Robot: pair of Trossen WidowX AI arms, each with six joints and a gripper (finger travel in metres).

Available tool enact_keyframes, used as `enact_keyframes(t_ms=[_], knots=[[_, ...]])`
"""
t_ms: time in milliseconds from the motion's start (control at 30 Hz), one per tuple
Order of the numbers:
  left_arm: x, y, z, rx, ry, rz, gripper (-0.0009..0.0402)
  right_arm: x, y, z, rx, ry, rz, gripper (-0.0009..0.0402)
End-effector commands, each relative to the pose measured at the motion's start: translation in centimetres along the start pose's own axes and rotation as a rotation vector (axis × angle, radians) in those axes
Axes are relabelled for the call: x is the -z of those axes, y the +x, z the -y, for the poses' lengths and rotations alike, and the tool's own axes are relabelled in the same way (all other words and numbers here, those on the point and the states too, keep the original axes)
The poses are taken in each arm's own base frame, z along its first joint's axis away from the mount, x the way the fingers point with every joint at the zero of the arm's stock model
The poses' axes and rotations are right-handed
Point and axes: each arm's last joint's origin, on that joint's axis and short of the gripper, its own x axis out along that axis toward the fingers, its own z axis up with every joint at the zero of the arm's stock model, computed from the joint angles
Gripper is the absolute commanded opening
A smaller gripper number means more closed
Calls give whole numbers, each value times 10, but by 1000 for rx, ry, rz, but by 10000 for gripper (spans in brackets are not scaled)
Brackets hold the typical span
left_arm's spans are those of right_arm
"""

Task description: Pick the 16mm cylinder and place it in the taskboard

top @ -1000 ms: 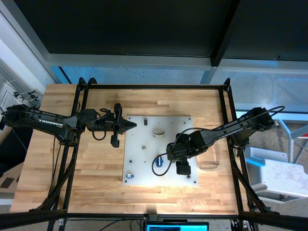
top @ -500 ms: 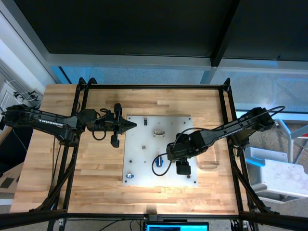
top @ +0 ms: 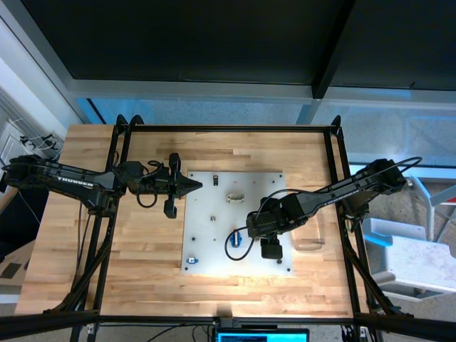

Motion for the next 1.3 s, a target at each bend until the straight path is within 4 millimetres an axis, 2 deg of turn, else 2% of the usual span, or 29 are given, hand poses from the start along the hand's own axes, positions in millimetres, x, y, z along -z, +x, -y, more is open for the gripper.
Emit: enact_keyframes(t_ms=[33,1300], knots=[[0,0,0,0,0,1,0,0,0,0,-1,0,0,248],[0,0,0,0,0,1,0,2,0,0,7,-3,-22,247]])
